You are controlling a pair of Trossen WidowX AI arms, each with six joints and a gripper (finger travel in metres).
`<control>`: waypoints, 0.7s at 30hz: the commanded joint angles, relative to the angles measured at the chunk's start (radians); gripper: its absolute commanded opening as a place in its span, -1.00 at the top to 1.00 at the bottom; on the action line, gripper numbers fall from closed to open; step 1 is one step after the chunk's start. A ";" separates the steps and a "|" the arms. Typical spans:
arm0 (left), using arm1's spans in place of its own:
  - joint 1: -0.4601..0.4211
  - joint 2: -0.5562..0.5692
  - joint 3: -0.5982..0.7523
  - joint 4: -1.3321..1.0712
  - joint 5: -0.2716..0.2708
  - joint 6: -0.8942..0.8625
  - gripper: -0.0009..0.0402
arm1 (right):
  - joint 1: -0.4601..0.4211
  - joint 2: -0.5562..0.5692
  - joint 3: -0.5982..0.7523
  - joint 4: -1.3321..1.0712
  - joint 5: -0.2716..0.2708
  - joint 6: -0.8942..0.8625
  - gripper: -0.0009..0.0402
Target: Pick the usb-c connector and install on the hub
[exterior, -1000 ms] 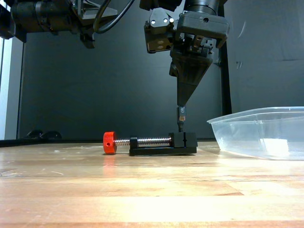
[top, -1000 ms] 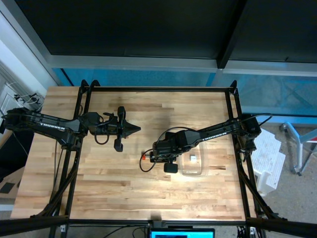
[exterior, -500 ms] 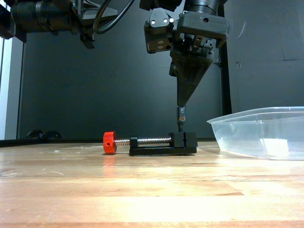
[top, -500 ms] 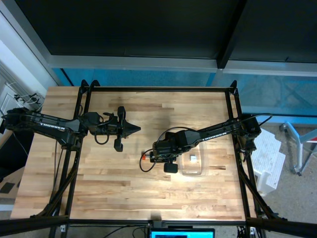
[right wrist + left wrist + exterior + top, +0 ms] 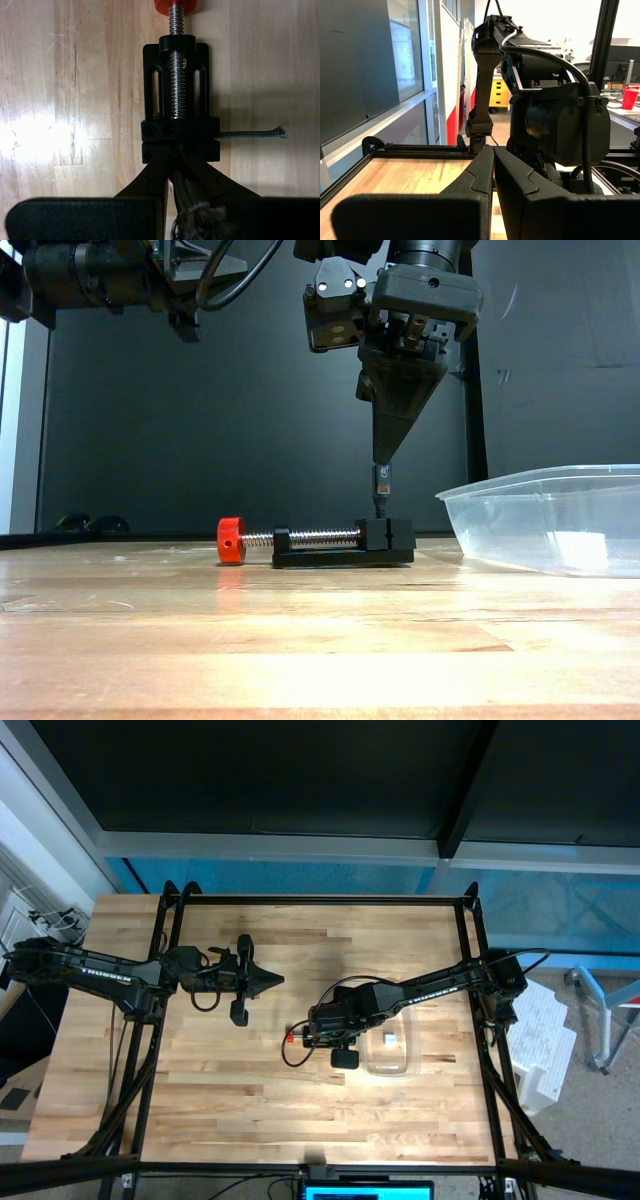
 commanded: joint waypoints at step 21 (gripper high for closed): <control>0.000 0.000 0.000 0.000 0.000 0.000 0.96 | -0.034 -0.009 0.091 -0.072 -0.023 -0.049 0.96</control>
